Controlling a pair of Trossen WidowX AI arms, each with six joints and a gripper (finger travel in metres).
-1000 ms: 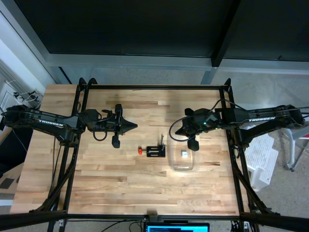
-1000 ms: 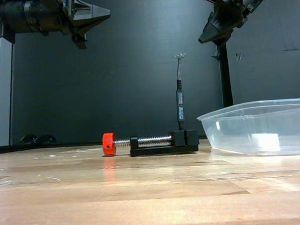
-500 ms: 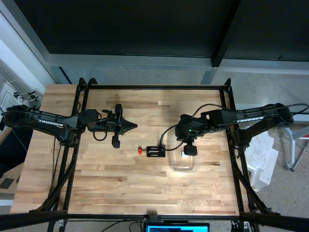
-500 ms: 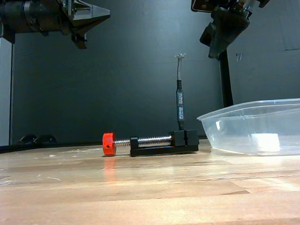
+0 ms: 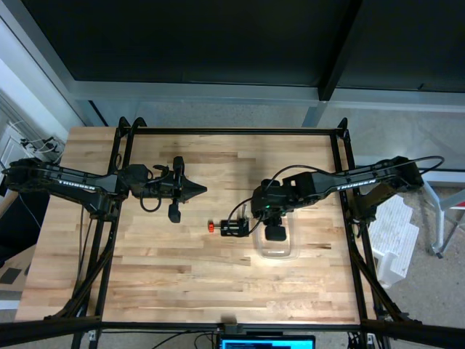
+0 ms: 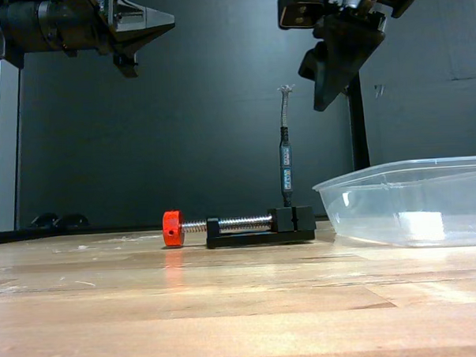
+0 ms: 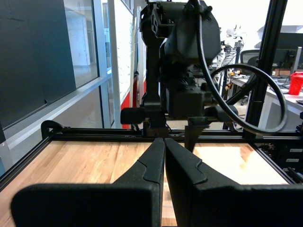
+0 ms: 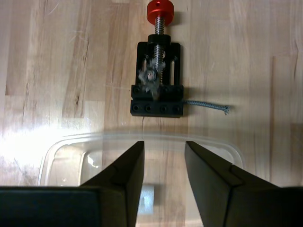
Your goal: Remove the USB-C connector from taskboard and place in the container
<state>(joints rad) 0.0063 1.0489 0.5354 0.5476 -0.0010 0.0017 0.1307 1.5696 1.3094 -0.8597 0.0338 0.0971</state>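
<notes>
The taskboard [image 5: 234, 227] is a small black clamp with a red knob, lying mid-table [image 6: 260, 223] [image 8: 157, 92]. The USB-C connector [image 6: 286, 164] stands upright out of its right end, a frayed cable stub on top. From above, that stub shows as a blur [image 8: 150, 78]. Just right of the clamp sits the clear container [image 5: 280, 256] [image 6: 413, 202] [image 8: 142, 137]. My right gripper [image 5: 256, 209] [image 6: 314, 104] [image 8: 163, 144] hangs open, tilted down, above the container's near rim and up-right of the connector's top, holding nothing. My left gripper [image 5: 200, 190] [image 6: 168, 22] [image 7: 164, 142] is shut, high at the left.
A small white square bit [image 8: 147, 198] lies inside the container. A black frame rail [image 5: 232, 131] runs around the table, with a vertical post [image 6: 354, 118] behind the container. A laptop screen [image 5: 267, 342] sits at the near edge.
My right arm has swung left and pitched downward, bringing its open gripper from over the container's far side to near the connector's top. The left arm has not moved.
</notes>
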